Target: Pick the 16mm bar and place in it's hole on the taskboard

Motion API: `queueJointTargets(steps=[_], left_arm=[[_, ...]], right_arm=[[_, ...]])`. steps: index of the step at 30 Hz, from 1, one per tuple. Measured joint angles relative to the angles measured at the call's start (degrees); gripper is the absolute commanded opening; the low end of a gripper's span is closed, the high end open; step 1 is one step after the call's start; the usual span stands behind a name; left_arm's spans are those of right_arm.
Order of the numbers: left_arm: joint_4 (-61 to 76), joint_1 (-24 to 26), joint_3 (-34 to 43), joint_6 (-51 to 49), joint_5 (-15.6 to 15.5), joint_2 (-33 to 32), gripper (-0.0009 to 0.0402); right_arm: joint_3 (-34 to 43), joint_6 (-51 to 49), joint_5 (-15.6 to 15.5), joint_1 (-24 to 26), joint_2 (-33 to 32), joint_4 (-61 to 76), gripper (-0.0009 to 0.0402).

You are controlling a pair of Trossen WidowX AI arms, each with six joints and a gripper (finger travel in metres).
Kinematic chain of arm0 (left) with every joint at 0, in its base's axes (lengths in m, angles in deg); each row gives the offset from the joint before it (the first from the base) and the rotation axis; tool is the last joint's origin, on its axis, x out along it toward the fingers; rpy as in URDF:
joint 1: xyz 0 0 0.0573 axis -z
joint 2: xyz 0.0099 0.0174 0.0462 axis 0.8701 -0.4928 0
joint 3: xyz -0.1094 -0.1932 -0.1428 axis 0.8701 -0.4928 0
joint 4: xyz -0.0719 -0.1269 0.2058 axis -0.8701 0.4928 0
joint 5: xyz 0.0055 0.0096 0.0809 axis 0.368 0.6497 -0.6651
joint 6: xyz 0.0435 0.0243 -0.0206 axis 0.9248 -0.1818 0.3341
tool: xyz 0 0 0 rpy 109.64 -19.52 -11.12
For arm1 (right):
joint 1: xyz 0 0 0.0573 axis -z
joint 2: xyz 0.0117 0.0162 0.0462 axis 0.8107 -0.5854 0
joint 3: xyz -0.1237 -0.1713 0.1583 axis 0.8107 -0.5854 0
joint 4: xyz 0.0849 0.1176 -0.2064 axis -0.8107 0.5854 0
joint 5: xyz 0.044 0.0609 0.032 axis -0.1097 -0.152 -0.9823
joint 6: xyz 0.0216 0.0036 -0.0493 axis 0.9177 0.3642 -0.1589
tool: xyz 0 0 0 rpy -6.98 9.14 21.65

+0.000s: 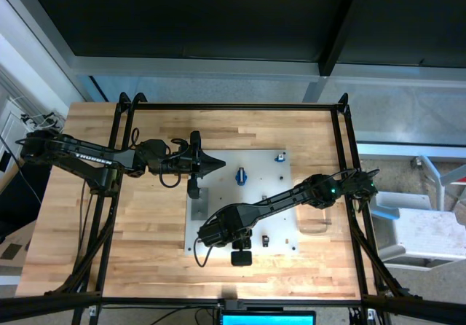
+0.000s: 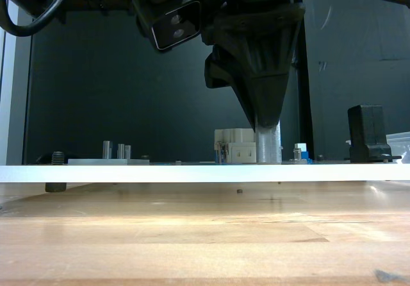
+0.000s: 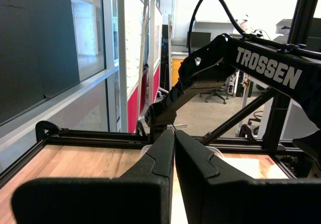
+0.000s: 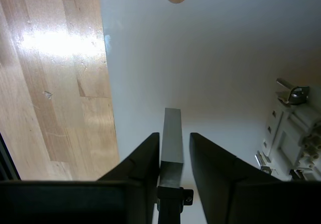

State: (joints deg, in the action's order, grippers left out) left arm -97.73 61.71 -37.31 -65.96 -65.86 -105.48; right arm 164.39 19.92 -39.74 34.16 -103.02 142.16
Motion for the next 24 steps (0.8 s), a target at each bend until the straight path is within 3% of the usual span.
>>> queueJointTargets(steps=[24], left_arm=[[-0.02,0.0,0.0,0.0,0.0,0.0,0.0]], right_arm=[[-0.02,0.46,0.48,-0.11,3.63,2.19,0.0225]])
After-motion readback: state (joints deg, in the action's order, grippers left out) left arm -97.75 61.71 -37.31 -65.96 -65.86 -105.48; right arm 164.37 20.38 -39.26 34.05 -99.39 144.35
